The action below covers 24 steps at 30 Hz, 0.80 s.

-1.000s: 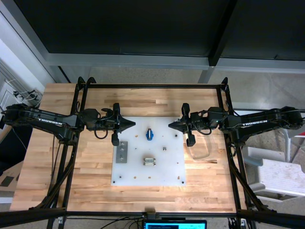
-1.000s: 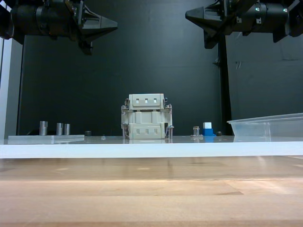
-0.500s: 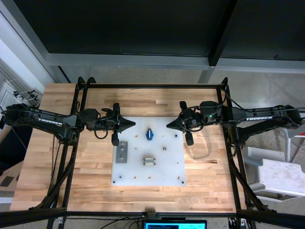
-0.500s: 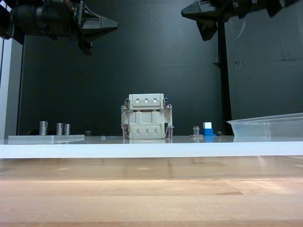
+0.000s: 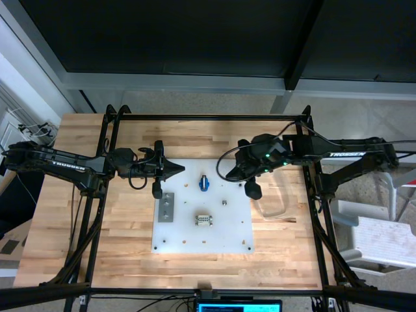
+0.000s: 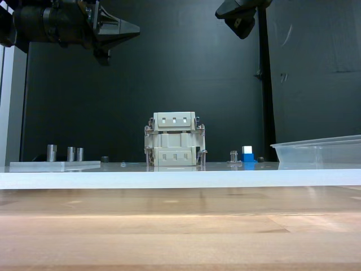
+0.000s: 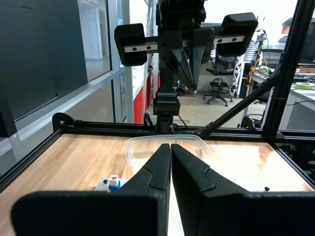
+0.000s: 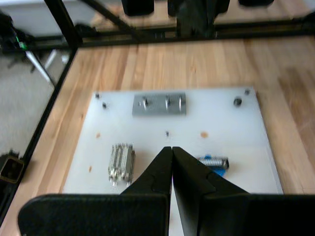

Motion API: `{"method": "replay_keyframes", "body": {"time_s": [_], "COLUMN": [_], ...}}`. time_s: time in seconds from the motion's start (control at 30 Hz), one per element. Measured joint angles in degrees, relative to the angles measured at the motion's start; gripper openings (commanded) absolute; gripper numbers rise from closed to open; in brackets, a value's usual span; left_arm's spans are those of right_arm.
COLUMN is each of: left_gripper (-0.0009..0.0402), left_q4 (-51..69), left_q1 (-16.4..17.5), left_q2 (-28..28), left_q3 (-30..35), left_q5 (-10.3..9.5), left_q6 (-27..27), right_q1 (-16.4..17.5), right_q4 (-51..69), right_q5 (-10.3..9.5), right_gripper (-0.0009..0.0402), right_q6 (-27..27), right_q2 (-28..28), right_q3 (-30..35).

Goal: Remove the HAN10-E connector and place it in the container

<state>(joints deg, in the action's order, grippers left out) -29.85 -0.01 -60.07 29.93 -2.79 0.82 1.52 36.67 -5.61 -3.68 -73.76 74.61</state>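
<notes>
The HAN10-E connector (image 5: pixel 204 220) is a cream block seated on the white board (image 5: pixel 227 231), near its front middle; it also shows in the low view (image 6: pixel 175 139) and the right wrist view (image 8: pixel 121 163). The clear container (image 5: pixel 273 200) lies on the table just right of the board, and it also shows low at the right (image 6: pixel 318 149). My right gripper (image 5: pixel 225 174) hangs high over the board's back right part, tilted down, fingers shut and holding nothing. My left gripper (image 5: pixel 177 170) hovers over the board's back left edge, shut and holding nothing.
A blue upright piece (image 5: pixel 204 183) stands at the board's back middle. A grey metal bar (image 5: pixel 168 207) with pegs lies on the board's left side. A small pin (image 5: pixel 224 203) stands right of centre. A black frame (image 5: pixel 208 117) surrounds the table.
The right arm has risen and swung inward over the board, pitching its gripper downward. The left arm, the connector and the container have not moved.
</notes>
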Motion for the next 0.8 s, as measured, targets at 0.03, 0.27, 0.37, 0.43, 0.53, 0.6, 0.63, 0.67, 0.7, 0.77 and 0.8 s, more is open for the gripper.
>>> {"method": "replay_keyframes", "body": {"time_s": [0.03,0.27,0.37,0.43,0.53,0.6,0.63,0.67,0.7,0.77,0.8], "left_gripper": [0.0,0.0,0.0,0.0,0.0,0.0,0.0,0.0,0.0,0.0,0.0], "left_q4": [0.0,0.02,0.0,0.02,0.0,0.02,0.02,0.0,0.0,0.02,0.02], "left_q1": [0.0,0.0,0.0,0.0,0.0,0.0,0.0,0.0,0.0,0.0,0.0], "left_q2": [0.0,0.0,-0.02,0.0,0.0,0.0,-0.02,-0.02,-0.02,-0.02,-0.02], "left_q3": [0.0,0.02,0.02,0.0,0.02,0.02,0.0,0.02,0.02,0.02,0.0], "left_q5": [0.0,0.02,0.0,0.0,0.0,0.0,0.02,0.02,0.02,0.02,0.02], "left_q6": [-0.02,-0.02,0.0,-0.02,0.0,0.0,-0.02,-0.02,-0.02,0.0,0.0], "right_q1": [0.09,0.87,1.66,2.05,2.84,3.56,3.96,4.37,4.7,5.31,5.57], "right_q4": [2.14,15.65,19.74,21.38,23.96,24.96,25.31,25.77,26.34,27.58,28.0], "right_q5": [0.0,2.99,6.08,6.45,6.49,6.62,6.97,7.43,7.74,7.78,7.74], "right_gripper": [0.0,0.0,0.0,0.0,0.0,0.0,0.0,0.0,0.0,0.0,0.0], "right_q6": [-0.13,-0.74,-1.86,-2.95,-4.81,-5.38,-5.81,-6.49,-7.15,-8.41,-9.03], "right_q2": [-1.07,-8.83,-11.47,-13.05,-15.3,-16.74,-17.4,-18.08,-18.82,-20.22,-20.92], "right_q3": [1.62,11.74,14.82,16.61,18.99,20.26,20.76,21.24,21.79,22.77,23.19]}}
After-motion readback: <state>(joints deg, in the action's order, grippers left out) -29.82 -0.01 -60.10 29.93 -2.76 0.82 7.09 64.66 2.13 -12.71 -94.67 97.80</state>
